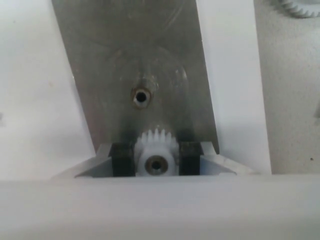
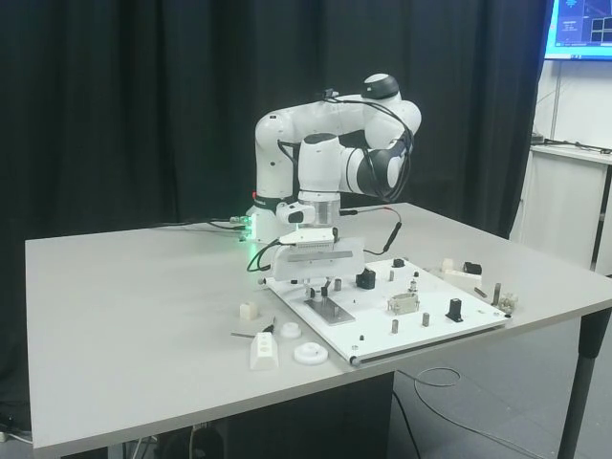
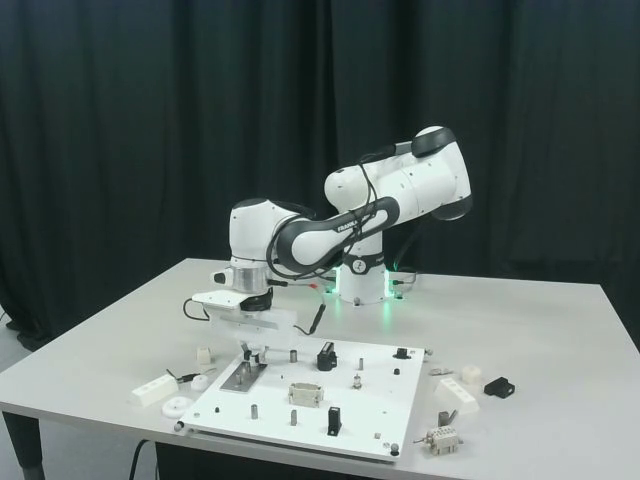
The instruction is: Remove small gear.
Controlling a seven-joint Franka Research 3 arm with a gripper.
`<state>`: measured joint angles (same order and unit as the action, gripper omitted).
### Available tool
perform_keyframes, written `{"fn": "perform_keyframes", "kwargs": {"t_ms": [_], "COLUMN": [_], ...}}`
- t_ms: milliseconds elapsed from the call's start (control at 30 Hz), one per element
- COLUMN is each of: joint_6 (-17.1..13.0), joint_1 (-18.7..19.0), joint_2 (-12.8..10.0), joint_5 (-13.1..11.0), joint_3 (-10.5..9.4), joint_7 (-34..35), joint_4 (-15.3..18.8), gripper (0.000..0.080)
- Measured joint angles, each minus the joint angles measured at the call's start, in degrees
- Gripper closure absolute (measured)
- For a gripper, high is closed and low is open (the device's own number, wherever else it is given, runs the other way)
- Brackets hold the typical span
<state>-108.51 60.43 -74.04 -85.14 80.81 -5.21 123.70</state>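
Black curtains hang behind the grey tabletop point(image 2: 143, 287), and on it I see the white board point(image 2: 426, 330) with its small fittings. The white arm point(image 3: 330, 235) bends down over the near corner of this board, where a grey metal plate point(image 1: 135, 65) is fixed.

From the wrist view, the small gear point(image 1: 156, 155) is white, with fine teeth around its edge and a dark hole in its centre. It sits between the two black fingertips point(image 1: 122, 159), which press on it from both sides, so the hand point(image 1: 156, 159) is clenched on the small gear. It is over the edge of the metal plate, near a screw hole point(image 1: 141, 97); whether it touches the plate I cannot tell.

A larger white gear point(image 2: 310, 355) lies on the tabletop beside the board.
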Motion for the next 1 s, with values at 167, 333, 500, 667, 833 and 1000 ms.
{"fn": "perform_keyframes", "kwargs": {"t_ms": [167,333,500,667,833,1000], "joint_6": [0.0,0.01,0.14,0.14,0.13,0.1], "joint_1": [0.03,0.09,0.33,0.35,0.35,0.35], "joint_2": [0.0,0.0,0.03,0.03,0.01,0.01], "joint_5": [0.02,0.02,0.04,0.05,0.04,0.04], "joint_3": [0.03,0.15,0.55,0.55,0.53,0.53], "joint_7": [0.0,0.33,0.8,0.8,0.8,1.09], "joint_4": [0.02,0.09,0.23,0.25,0.26,0.27], "gripper": [0.0614,0.0621,0.0621,0.0666,0.0666,0.0666]}}
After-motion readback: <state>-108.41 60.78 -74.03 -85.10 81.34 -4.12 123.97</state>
